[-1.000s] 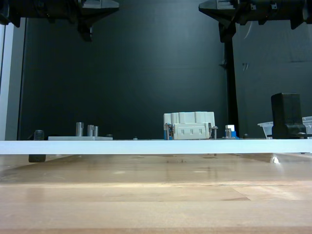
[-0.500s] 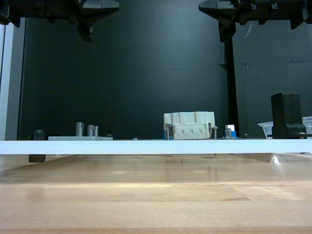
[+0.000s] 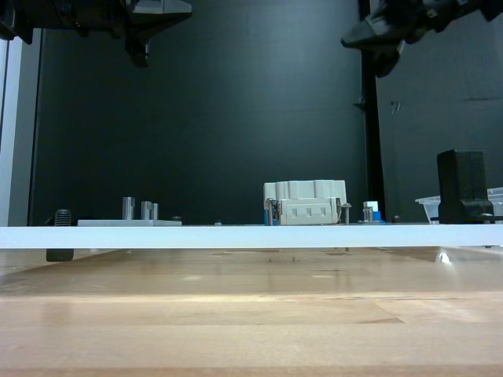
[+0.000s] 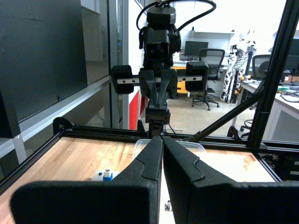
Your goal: Pick the 16mm bar and install on taskboard
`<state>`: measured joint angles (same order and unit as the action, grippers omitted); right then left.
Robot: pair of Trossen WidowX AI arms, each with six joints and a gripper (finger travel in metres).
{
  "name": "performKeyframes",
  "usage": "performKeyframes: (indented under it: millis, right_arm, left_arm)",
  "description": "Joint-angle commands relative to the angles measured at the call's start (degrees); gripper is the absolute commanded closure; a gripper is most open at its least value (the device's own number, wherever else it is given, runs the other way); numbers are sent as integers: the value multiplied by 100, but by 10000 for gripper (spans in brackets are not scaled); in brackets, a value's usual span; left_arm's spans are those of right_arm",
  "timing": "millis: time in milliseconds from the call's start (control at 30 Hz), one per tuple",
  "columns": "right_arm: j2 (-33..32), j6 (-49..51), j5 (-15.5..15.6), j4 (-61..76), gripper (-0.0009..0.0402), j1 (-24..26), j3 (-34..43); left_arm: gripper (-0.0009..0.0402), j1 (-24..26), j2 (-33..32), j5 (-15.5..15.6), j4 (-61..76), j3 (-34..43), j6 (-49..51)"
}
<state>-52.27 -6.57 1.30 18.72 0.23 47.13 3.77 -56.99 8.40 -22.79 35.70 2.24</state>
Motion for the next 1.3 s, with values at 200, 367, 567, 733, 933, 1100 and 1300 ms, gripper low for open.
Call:
performKeyframes:
  millis: [200,367,567,733,933,1100,1300]
  right_arm:
    - [-2,-179,-26,1685,393,-179,387]
    - [-2,-306,-22,2385,393,-293,413]
    - [-2,-531,-24,3152,393,-522,413]
    - [0,-673,-44,3707,393,-767,485]
    - [-26,-809,-472,4540,393,-1152,688]
    - [-149,-973,-476,4959,393,-1532,778]
    - [-258,-1143,-479,5099,390,-1945,776]
  left_arm:
    - [393,0,-2,0,-2,2,0]
    - [393,-2,-2,0,-2,2,0]
    - [393,-2,-2,0,-2,2,0]
    - [393,0,-2,0,-2,2,0]
    - [393,0,-2,0,0,2,0]
    - [392,-2,-2,0,0,2,0]
    - [393,-2,-2,0,0,2,0]
